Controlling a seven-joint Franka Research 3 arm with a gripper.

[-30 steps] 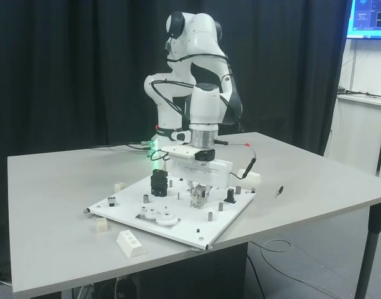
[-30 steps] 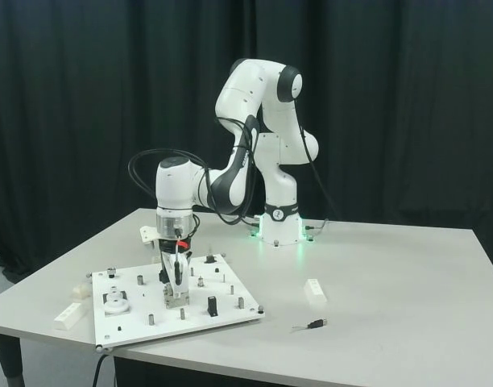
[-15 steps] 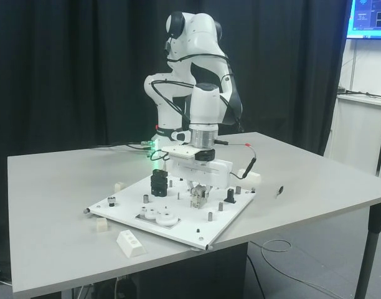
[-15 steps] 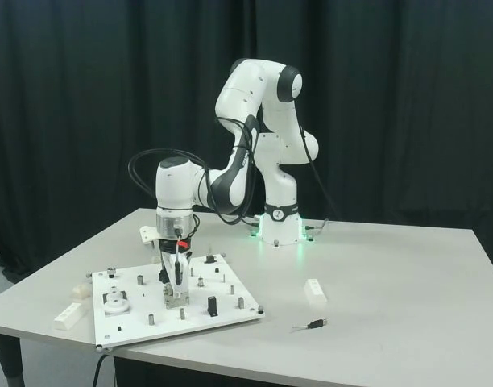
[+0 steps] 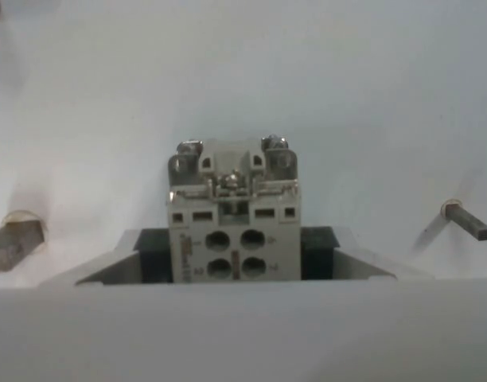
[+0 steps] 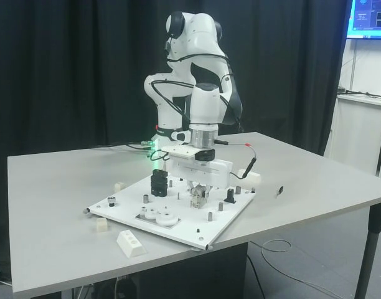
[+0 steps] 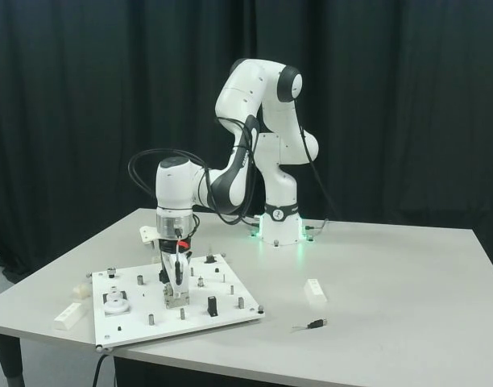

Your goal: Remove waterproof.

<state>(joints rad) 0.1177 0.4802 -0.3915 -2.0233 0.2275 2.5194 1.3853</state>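
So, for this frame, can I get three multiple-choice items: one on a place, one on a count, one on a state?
1. The two-hole block lies:
A. on the board
B. on the table, off the board
C. against the arm's base

2. Round holes in the connector face:
A. two
B. four
C. six

3. The connector is:
A. standing on the board
B. lying loose on the table
C. held high above the board

Answers:
1 B: the first room view shows it on the grey top just off the board's edge.
2 B: the wrist view shows two rows of two.
3 A: both room views show it upright, down at the board.
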